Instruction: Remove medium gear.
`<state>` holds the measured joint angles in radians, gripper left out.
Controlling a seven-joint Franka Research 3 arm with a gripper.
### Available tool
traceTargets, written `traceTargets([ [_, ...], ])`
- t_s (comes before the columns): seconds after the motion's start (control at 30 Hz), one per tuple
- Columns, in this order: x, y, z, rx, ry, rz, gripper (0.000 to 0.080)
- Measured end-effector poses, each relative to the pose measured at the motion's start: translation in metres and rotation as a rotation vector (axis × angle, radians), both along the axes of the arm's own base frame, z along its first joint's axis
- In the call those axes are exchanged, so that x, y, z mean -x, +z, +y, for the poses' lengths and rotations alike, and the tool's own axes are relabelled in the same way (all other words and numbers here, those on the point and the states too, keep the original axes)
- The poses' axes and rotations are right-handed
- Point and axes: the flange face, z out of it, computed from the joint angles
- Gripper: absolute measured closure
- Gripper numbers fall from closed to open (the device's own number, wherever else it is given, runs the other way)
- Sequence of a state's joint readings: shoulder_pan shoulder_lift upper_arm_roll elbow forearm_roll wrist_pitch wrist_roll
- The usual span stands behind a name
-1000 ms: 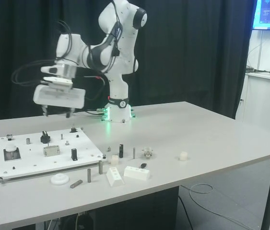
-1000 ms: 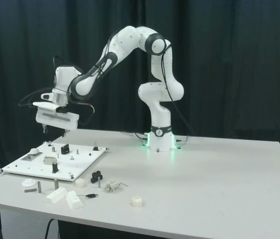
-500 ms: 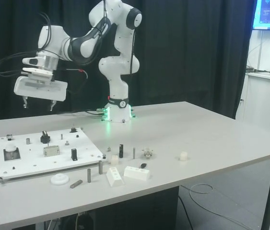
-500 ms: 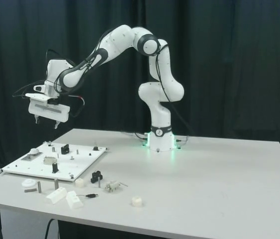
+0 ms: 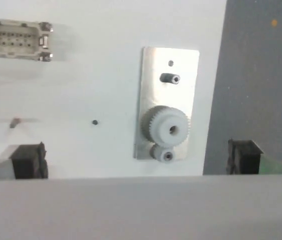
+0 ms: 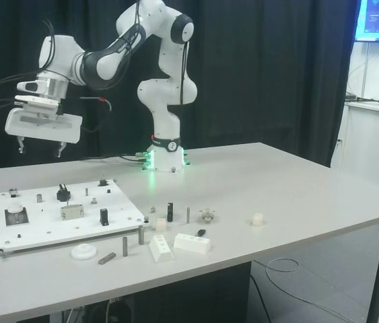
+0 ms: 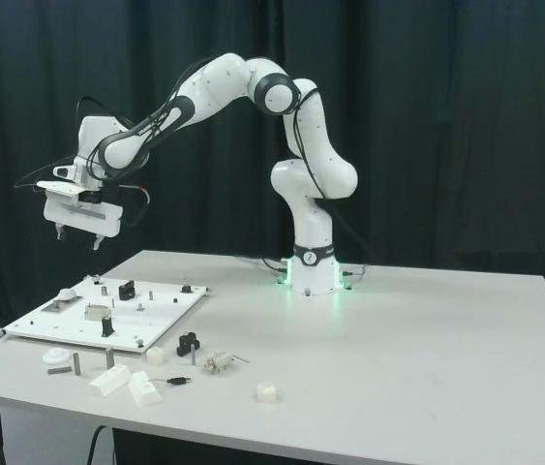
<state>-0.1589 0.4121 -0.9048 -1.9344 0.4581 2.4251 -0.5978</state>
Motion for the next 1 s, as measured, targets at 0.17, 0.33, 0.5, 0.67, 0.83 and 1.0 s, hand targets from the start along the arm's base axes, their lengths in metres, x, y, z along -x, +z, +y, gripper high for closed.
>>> traceTargets([
  [0.17, -0.002, -0.004, -0.015, 0.0, -0.004, 0.01, 0.0003],
  [0.33, -0.002, -0.009, -0.027, -0.011, -0.014, 0.015, 0.0003],
  [0.5, 0.0, -0.014, -0.038, -0.036, -0.032, 0.006, 0.0003],
  [0.67, 0.002, -0.019, -0.046, -0.065, -0.05, -0.007, 0.0003],
  [0.83, 0.005, -0.023, -0.055, -0.096, -0.068, -0.021, 0.0003],
  [1.0, 0.006, -0.027, -0.062, -0.114, -0.077, -0.019, 0.0003],
])
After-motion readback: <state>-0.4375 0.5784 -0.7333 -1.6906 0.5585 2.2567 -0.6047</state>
